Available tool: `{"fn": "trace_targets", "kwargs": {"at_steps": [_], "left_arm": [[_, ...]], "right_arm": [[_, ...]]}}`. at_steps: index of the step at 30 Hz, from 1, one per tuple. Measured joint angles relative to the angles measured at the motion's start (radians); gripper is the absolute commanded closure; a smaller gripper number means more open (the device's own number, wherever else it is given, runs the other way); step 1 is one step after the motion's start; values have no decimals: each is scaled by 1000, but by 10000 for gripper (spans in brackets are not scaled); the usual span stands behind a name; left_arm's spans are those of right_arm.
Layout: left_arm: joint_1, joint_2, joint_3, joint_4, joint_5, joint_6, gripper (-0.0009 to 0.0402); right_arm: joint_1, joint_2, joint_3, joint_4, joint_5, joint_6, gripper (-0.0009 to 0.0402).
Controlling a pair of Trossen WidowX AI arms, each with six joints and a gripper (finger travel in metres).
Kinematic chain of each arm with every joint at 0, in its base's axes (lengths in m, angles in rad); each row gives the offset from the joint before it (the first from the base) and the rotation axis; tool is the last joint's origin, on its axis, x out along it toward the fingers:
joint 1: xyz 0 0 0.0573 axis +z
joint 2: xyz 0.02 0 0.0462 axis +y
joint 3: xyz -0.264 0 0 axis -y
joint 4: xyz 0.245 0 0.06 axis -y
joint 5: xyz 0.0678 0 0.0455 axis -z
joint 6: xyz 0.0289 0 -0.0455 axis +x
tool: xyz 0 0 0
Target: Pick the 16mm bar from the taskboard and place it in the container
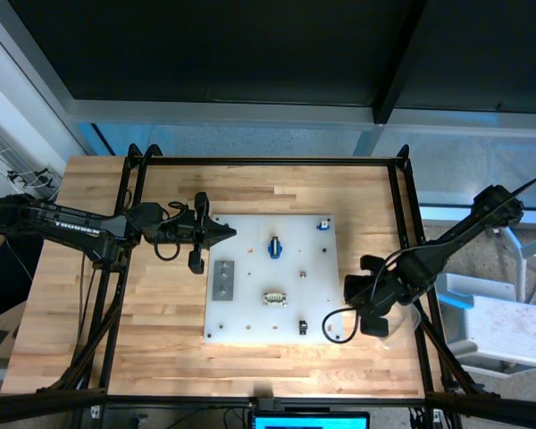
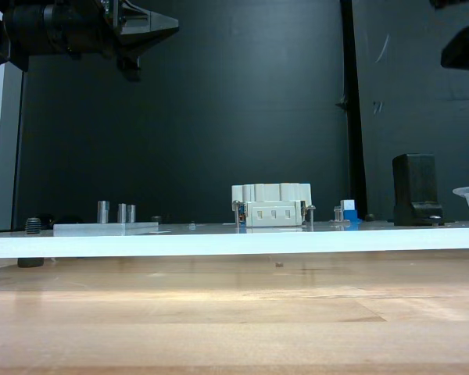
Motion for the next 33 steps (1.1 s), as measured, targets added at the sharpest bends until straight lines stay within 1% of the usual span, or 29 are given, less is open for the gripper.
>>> {"fn": "trace_targets", "kwargs": {"at_steps": [9, 25, 33], "left_arm": [[0, 0, 0, 0, 0, 0, 393], [0, 0, 0, 0, 0, 0, 393], [0, 0, 0, 0, 0, 0, 393]], "right_arm": [[15, -87, -100, 24, 2, 40, 354], [67, -232, -267, 21, -2, 145, 354], [76, -252, -300, 20, -2, 167, 354]]}}
